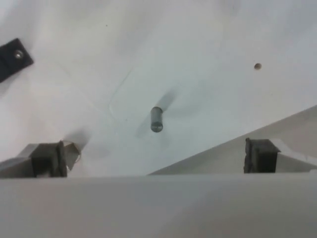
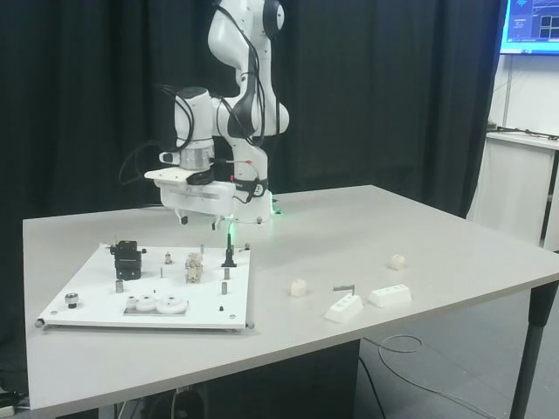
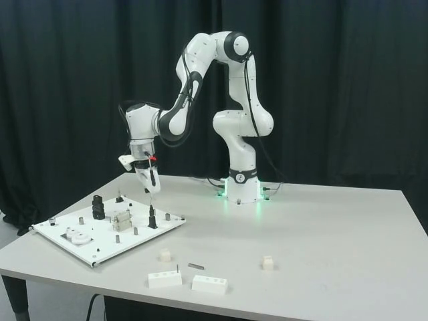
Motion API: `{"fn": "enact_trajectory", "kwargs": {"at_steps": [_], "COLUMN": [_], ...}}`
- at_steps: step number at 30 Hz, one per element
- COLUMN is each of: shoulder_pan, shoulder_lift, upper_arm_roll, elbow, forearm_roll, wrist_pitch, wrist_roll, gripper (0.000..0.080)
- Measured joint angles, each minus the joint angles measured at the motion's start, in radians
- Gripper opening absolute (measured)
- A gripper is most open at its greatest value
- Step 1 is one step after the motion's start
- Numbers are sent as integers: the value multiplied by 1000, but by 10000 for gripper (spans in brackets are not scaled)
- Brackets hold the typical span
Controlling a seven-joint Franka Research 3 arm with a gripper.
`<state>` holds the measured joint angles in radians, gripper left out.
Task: Pick round peg 1.
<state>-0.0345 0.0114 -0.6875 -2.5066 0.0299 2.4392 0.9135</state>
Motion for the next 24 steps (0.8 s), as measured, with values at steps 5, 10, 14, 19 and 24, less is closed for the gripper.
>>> {"fn": "enact_trajectory", "kwargs": {"at_steps": [5, 10, 14, 19, 24], "shoulder_pan": [0, 4, 10, 23, 36], "shoulder_lift": [-12, -27, -33, -33, -32], "upper_arm_roll": [0, 11, 32, 67, 115], "elbow": [0, 2, 9, 23, 32], "forearm_roll": [2, 20, 50, 75, 77], "wrist_pitch": [0, 0, 2, 12, 36], "wrist_roll": [0, 1, 5, 41, 104], "gripper": [800, 800, 800, 800, 800]}}
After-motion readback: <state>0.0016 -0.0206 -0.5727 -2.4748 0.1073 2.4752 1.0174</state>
